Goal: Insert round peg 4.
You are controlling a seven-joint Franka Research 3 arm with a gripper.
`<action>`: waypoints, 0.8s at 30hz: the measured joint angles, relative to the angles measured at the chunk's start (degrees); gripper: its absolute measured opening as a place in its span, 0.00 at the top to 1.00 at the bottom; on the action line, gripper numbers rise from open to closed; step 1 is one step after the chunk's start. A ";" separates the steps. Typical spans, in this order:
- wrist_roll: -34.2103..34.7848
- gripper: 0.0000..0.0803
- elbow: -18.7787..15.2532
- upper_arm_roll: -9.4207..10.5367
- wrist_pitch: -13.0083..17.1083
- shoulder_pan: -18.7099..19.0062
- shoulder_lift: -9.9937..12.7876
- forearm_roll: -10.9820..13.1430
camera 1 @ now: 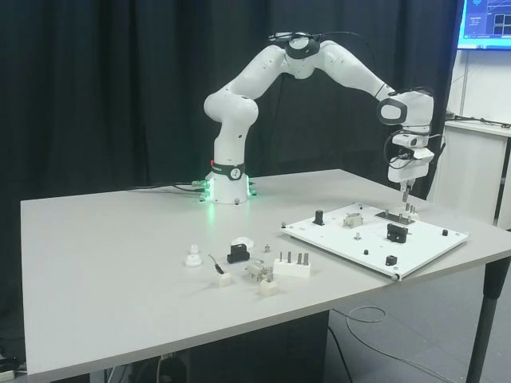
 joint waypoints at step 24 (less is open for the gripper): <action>1.08 0.82 -0.02 -0.27 -0.14 0.00 -1.79 -1.91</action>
